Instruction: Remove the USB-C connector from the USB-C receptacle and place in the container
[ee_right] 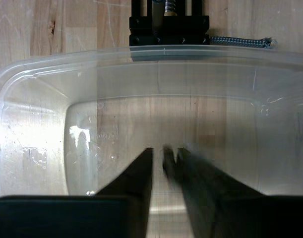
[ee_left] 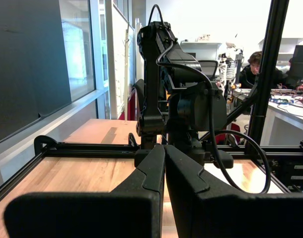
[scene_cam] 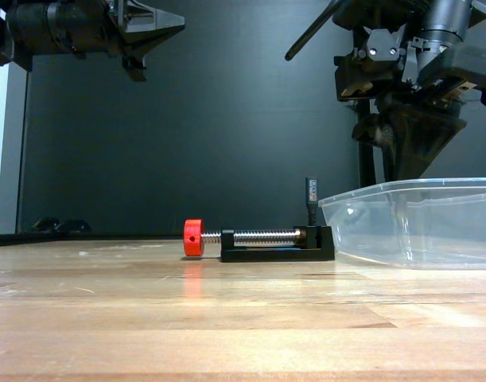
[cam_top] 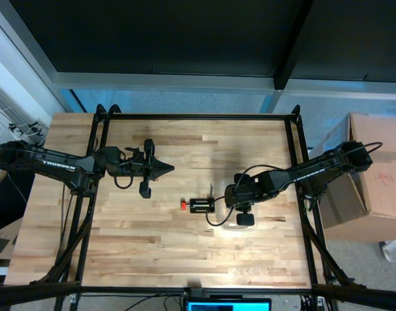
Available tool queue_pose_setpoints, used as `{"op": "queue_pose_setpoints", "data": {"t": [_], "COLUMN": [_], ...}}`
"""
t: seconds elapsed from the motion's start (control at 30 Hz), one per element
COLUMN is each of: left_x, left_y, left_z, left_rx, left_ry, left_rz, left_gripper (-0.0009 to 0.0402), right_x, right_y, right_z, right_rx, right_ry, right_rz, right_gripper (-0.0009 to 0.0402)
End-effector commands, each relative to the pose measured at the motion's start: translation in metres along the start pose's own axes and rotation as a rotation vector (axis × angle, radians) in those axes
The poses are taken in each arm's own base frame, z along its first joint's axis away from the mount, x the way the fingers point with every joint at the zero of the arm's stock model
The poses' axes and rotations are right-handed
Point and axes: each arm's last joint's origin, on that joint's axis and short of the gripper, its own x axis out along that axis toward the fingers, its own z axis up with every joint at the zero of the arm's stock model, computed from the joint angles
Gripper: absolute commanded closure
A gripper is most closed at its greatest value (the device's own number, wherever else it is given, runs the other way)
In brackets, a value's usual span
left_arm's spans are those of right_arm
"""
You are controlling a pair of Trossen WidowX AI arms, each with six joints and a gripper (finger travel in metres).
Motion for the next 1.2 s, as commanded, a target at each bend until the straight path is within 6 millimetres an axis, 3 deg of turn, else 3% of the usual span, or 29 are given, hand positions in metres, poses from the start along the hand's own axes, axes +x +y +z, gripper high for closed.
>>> {"op": "queue_pose_setpoints", "data": {"t": [0.03, 0.27, 0.5, 0.73, 0.93, 1.2], "left_x": [0.0, 0.0, 0.0, 0.0, 0.0, 0.0], "left_y": [0.0, 0.0, 0.0, 0.0, 0.0, 0.0], "left_z": [0.0, 0.0, 0.0, 0.0, 0.0, 0.0], "left_rx": [0.0, 0.0, 0.0, 0.0, 0.0, 0.0], "left_ry": [0.0, 0.0, 0.0, 0.0, 0.0, 0.0], "left_rz": [0.0, 0.0, 0.0, 0.0, 0.0, 0.0], "left_gripper": [0.0393, 0.0393, 0.0393, 0.0393, 0.0393, 0.0393], "right_x": [0.0, -0.002, -0.005, -0.017, -0.055, -0.102], "right_y": [-0.001, -0.002, -0.002, -0.007, -0.025, -0.05], "right_z": [0.0, 0.0, 0.0, 0.004, 0.014, 0.015], "right_rx": [0.017, 0.03, 0.034, 0.04, 0.057, 0.06], "right_ry": [-0.003, -0.01, -0.019, -0.047, -0.206, -0.473], "right_rz": [0.0, 0.001, 0.0, 0.001, 0.006, -0.021], "right_gripper": [0.025, 0.0152, 0.0134, 0.016, 0.0204, 0.0297]}}
